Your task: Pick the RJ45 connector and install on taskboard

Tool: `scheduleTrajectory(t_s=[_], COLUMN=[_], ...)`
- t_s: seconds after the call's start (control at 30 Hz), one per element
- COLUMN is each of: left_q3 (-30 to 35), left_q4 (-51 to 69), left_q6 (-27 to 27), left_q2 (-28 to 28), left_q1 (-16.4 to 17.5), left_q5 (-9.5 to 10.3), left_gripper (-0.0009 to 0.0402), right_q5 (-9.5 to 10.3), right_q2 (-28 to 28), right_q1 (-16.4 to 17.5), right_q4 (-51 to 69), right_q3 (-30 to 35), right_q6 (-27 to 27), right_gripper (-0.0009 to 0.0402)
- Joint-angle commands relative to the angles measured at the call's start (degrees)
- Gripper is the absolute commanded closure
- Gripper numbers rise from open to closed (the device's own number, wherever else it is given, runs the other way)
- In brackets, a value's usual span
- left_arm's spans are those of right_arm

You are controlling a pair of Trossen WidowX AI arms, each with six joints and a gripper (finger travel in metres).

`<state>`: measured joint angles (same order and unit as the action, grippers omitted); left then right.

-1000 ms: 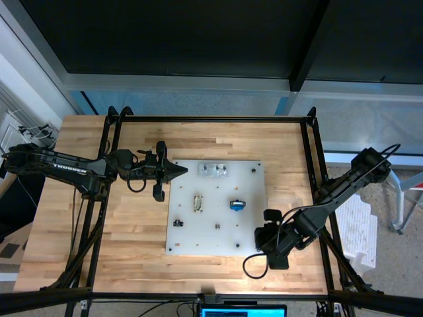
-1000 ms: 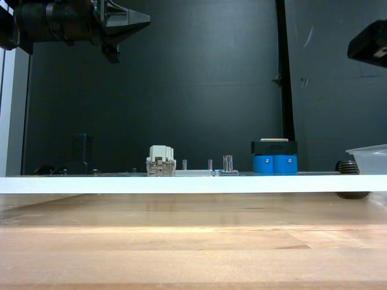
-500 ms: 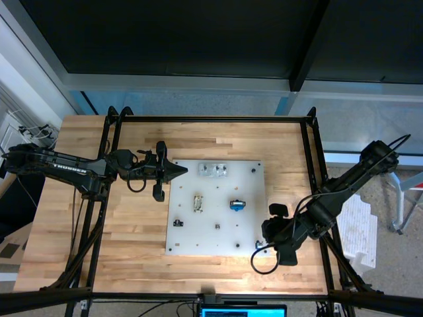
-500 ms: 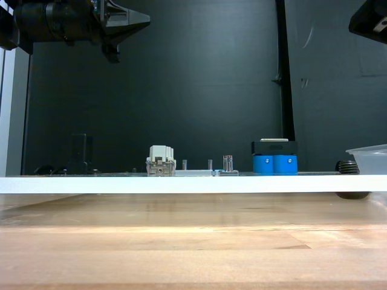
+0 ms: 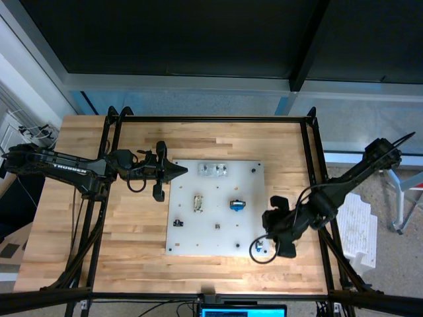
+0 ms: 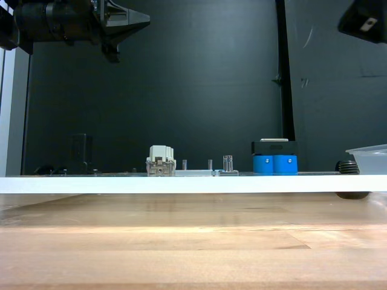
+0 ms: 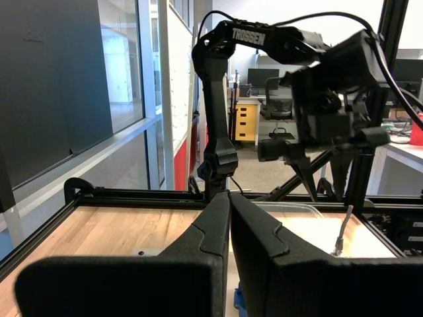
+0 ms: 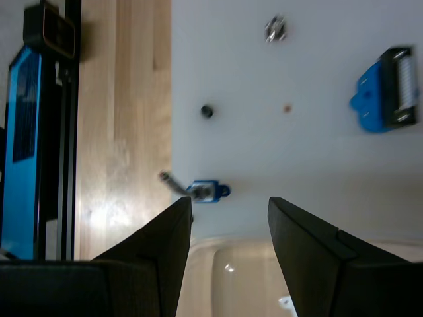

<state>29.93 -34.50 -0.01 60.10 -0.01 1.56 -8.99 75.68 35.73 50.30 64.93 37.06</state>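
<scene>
Plainly, the right gripper (image 8: 229, 206) is being hung, fingers (image 8: 304, 251) spread, over the tray (image 8: 238, 277).
There the RJ45 connector (image 8: 285, 302) is perhaps being glimpsed; the closed left gripper (image 5: 177, 170) is being held well apart.

Left gripper (image 7: 229, 196) has its fingers pressed together, held level over the wooden table (image 7: 99, 231). Opposite, the right arm (image 7: 215, 99) arches up and over. The right gripper (image 7: 320, 158) is blurred and hangs above the white taskboard (image 7: 310, 241).
</scene>
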Motion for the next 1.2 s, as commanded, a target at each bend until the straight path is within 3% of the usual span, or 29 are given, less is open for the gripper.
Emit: scheduleTrajectory(t_s=[0.03, 0.5, 0.6, 0.83, 0.93, 0.97, 1.07, 1.1, 1.2], left_q3=[0.0, 0.0, 0.0, 0.0, 0.0, 0.0, 0.0, 0.0, 0.0], left_q4=[0.0, 0.0, 0.0, 0.0, 0.0, 0.0, 0.0, 0.0, 0.0], left_q6=[0.0, 0.0, 0.0, 0.0, 0.0, 0.0, 0.0, 0.0, 0.0], left_q2=[0.0, 0.0, 0.0, 0.0, 0.0, 0.0, 0.0, 0.0, 0.0], left_q1=[0.0, 0.0, 0.0, 0.0, 0.0, 0.0, 0.0, 0.0, 0.0], left_q5=[-0.02, -0.02, -0.02, -0.02, -0.02, -0.02, -0.02, -0.02, -0.02], left_gripper=[0.0393, 0.0393, 0.0393, 0.0393, 0.0393, 0.0393, 0.0393, 0.0393, 0.0393], right_q5=[-0.52, -0.44, 0.31, 4.52, 4.76, 5.60, 11.85, 13.03, 13.07], right_q2=[-1.5, -6.2, -6.5, -7.3, -7.5, -7.5, -7.5, -7.5, -7.5], right_q1=[-3.1, -20.8, -25.2, -33.1, -36.2, -37.2, -40.2, -40.7, -41.0], right_q4=[-0.1, -5.3, -7.3, -13.2, -15.5, -16.3, -18.8, -19.8, -23.1], right_q3=[0.0, 0.0, 0.0, 0.0, 0.0, 0.0, 0.0, 0.0, 0.0], right_q6=[-3.5, -20.6, -24.2, -32.0, -34.5, -35.2, -37.8, -38.2, -39.1], right_gripper=[0.0234, 0.0280, 0.0292, 0.0329, 0.0347, 0.0353, 0.0372, 0.0379, 0.0395])
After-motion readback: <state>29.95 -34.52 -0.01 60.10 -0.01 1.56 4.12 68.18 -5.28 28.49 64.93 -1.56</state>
